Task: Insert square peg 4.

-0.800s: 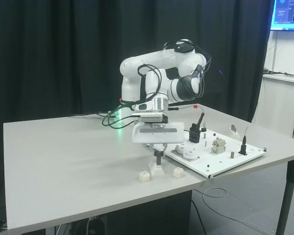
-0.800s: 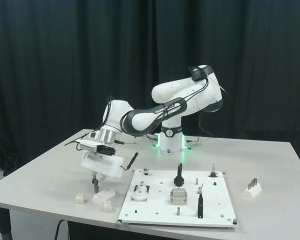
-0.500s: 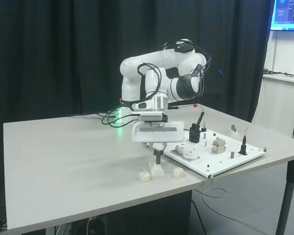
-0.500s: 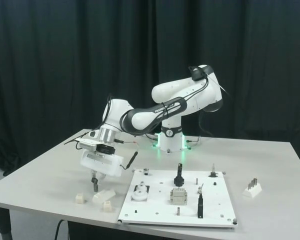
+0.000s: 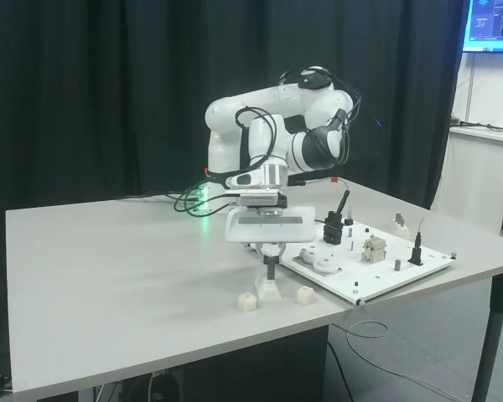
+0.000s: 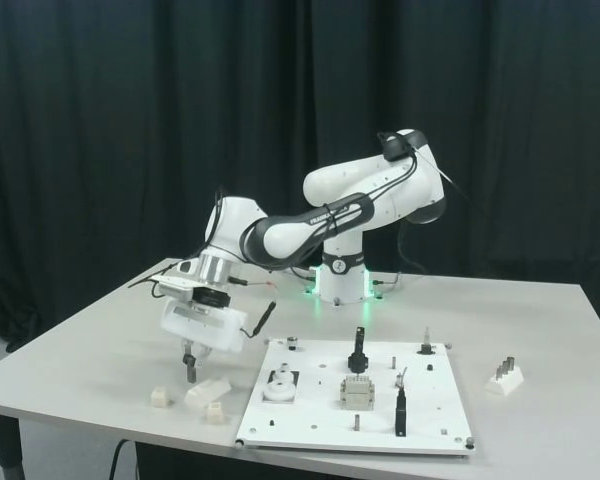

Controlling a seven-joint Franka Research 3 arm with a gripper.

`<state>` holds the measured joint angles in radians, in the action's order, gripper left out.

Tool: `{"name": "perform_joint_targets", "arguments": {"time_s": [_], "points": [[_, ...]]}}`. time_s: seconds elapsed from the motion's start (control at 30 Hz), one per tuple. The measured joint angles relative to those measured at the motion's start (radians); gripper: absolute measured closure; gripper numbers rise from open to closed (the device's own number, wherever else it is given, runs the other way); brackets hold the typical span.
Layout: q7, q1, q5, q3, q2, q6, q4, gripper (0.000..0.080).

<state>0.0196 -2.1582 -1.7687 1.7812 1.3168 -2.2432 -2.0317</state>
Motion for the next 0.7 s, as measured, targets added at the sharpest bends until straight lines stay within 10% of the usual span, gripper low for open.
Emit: {"name": "perform_joint_targets", "arguments": {"time_s": [0.7], "points": [[0.050,0.027,0.014,-0.031,-0.014,0.053,0.014,0.0649]]}}
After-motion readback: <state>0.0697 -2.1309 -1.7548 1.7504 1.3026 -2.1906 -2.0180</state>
